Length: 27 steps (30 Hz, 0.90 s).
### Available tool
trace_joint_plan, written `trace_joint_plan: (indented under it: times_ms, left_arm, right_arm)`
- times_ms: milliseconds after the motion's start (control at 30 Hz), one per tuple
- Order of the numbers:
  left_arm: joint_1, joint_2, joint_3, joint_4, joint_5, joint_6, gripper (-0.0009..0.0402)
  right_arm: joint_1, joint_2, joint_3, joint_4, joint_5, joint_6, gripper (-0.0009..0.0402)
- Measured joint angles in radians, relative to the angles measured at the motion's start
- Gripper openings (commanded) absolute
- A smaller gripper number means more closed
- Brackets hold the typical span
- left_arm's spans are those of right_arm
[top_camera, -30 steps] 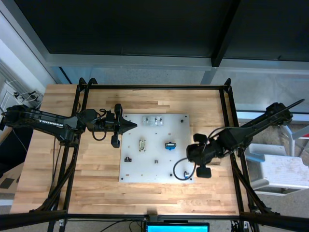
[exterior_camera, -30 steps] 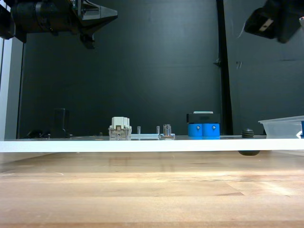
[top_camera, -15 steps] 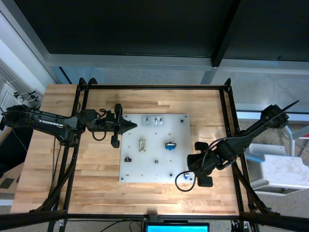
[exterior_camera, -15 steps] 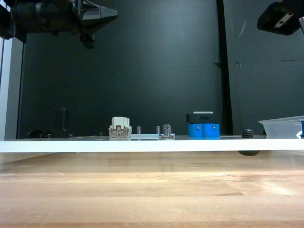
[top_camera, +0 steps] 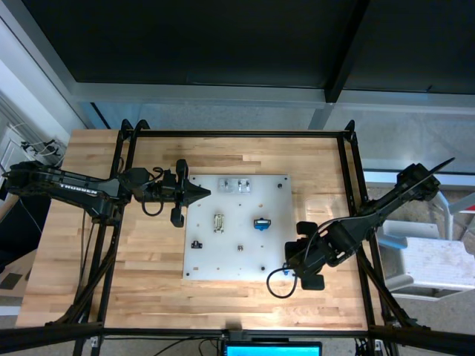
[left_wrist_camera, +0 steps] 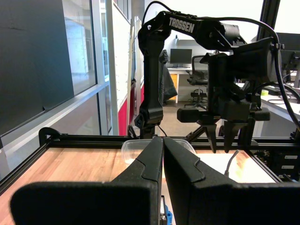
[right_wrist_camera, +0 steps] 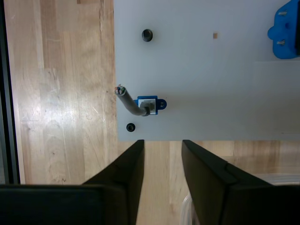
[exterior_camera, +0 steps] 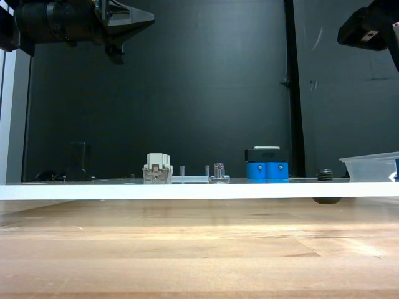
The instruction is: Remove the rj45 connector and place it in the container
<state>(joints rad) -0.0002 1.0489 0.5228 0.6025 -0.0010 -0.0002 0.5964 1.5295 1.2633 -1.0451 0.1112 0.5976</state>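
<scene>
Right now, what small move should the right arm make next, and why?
Probably ease the open right gripper down and forward onto the rj45 connector: it hovers high by the board's near-right corner, short of it. Left gripper sits shut at the board's left edge.

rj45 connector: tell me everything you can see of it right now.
The rj45 connector is a tiny plug seated in a small blue socket with side tabs, near a corner of the white board. A short grey cable stub bends out of it to a cut end. Nothing grips it: the right gripper hovers above the board's edge nearby, fingers open; the left gripper hangs raised at the board's opposite side, fingers shut.
</scene>
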Motion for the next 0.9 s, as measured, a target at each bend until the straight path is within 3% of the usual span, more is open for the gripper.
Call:
trace_joint_plan:
  times_ms: [300,900]
  left_arm:
    - [0.0,0.0,0.0,0.0,0.0,0.0,0.0001]
    - [0.0,0.0,0.0,0.0,0.0,0.0,0.0001]
  right_arm:
    - [0.001,0.054,0.0,0.036,0.001,-0.002,0.0185]
    - [0.006,0.149,0.0,0.109,0.003,-0.004,0.0185]
